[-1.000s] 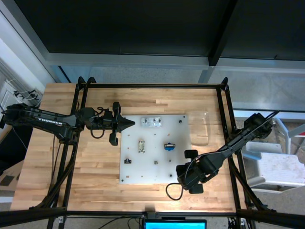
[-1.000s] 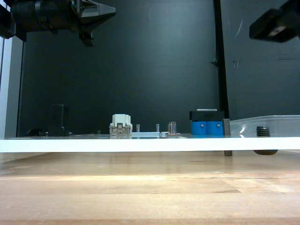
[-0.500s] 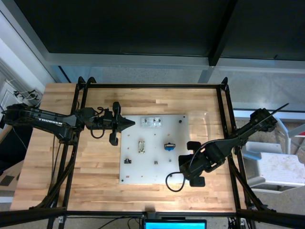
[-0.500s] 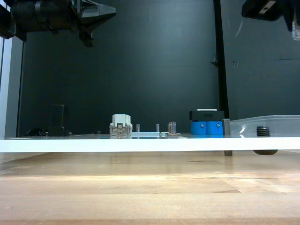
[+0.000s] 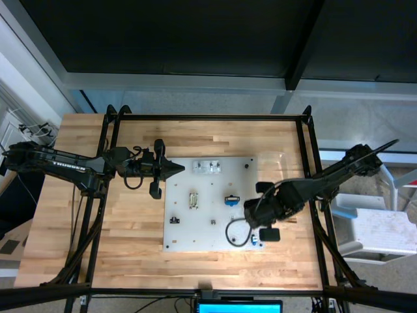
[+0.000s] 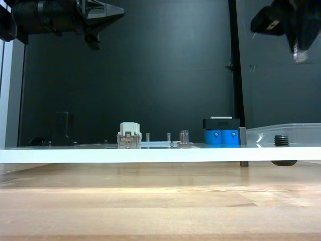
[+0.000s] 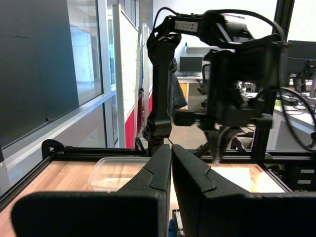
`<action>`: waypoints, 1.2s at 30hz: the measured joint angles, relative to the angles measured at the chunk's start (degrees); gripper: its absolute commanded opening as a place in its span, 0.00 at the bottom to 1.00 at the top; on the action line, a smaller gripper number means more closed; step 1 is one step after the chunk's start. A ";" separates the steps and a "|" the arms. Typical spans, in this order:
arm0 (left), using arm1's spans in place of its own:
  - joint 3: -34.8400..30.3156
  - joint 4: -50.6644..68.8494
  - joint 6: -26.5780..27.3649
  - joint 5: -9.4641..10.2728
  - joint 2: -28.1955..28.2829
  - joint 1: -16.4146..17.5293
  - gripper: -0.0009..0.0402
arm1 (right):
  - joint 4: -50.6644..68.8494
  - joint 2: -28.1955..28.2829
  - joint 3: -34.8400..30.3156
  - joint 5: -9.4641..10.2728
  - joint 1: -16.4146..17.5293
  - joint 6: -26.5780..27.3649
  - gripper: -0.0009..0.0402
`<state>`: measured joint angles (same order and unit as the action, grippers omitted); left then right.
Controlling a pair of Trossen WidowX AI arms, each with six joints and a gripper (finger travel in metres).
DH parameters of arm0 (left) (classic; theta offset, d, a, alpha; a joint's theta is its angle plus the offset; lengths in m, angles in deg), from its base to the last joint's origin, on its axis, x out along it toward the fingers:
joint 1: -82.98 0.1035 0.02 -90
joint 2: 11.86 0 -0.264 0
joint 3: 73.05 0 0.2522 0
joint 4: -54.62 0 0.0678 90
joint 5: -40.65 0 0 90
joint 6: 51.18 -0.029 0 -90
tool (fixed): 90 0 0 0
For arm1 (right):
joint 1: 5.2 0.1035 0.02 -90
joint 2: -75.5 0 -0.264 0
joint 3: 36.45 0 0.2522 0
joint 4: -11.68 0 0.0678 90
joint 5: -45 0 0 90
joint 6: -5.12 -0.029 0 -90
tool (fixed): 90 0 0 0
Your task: Remove the rj45 connector and place it in the container
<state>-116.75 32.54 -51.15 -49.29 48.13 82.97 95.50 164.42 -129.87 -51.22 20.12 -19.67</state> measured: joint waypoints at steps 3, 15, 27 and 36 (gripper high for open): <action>0.00 0.00 -0.02 0.00 0.00 0.00 0.02 | 0.00 -1.55 1.05 -0.02 -3.06 2.91 0.02; 0.00 0.00 -0.02 -0.02 0.00 0.00 0.02 | 0.04 -6.64 5.90 0.24 -14.80 15.28 0.02; 0.00 0.00 0.00 -0.02 0.00 0.00 0.02 | 0.28 -12.00 11.85 0.39 -24.87 24.15 0.02; 0.00 0.00 0.00 -0.02 0.00 0.00 0.02 | 0.24 -15.61 17.11 0.44 -31.39 29.51 0.02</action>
